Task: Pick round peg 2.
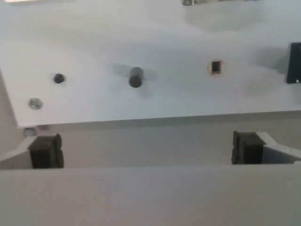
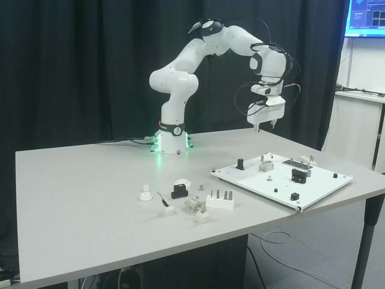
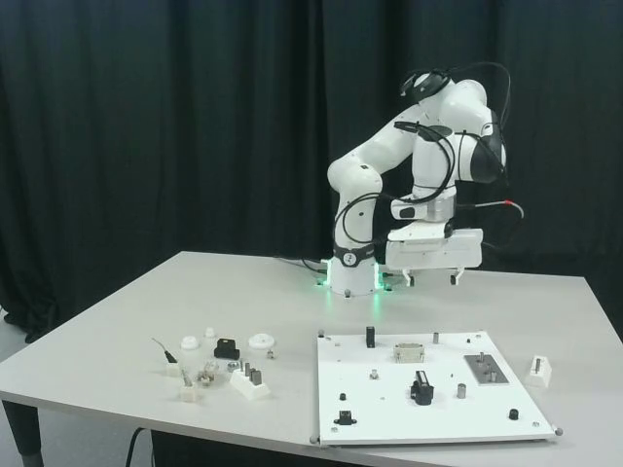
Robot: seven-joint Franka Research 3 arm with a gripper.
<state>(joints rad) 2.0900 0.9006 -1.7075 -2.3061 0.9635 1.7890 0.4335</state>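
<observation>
1. The grey counter (image 2: 78, 198) carries everything: the arm's base near the back, a white board toward one side, and a cluster of small parts toward the front edge.
2. The white arm (image 2: 180, 72) rises from its base, where green lights glow, and bends over so that its wrist hangs high above the board's far edge.
3. The white board (image 3: 389, 413) lies flat on the counter, with several small black and grey fixtures standing on it and a few holes in its surface.
4. The claw (image 1: 146, 150) hangs in the air well above the board, its two black-padded fingers (image 1: 45, 151) spread wide apart. Nothing sits between them and they touch nothing.
5. A small white block (image 2: 219, 200) lies on the counter just beside the board, with short grey pegs standing in it. Other small white and black parts are scattered near it.
6. The round peg (image 1: 135, 77), a short grey cylinder, stands upright on the board. In the wrist view it appears beyond the spread fingers, well apart from them, roughly between their two lines.
7. A small black round stub (image 1: 58, 78) sits on the board to one side of the peg, and a small rectangular slot (image 1: 215, 67) lies on the peg's other side.
</observation>
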